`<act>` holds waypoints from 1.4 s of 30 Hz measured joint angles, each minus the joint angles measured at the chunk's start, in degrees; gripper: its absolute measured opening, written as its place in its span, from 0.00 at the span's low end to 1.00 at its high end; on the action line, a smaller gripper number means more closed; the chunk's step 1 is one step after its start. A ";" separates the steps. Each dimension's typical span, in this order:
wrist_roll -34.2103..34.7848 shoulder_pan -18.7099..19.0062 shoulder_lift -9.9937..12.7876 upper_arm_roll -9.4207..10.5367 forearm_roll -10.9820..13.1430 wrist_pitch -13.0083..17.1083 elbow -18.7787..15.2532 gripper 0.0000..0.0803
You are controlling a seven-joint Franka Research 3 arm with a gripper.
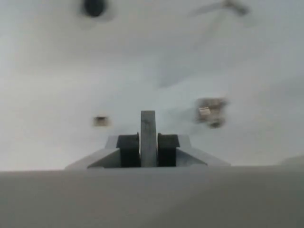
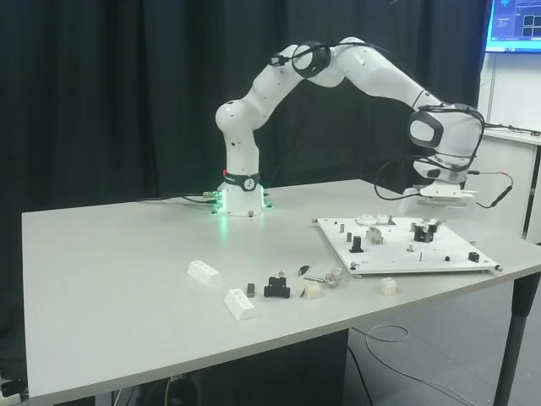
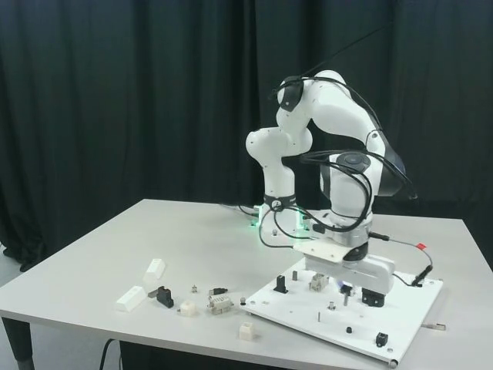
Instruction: Place square peg 2.
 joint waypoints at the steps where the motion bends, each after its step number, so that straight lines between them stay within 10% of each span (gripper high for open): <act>1: -0.53 -0.04 -0.19 -0.41 -0.56 -0.75 0.00 0.10; 17: -11.56 -6.74 -5.08 -3.44 -9.38 -10.93 -2.29 0.10; 42: -29.46 -29.21 -11.37 6.74 -15.78 -3.74 -12.91 0.10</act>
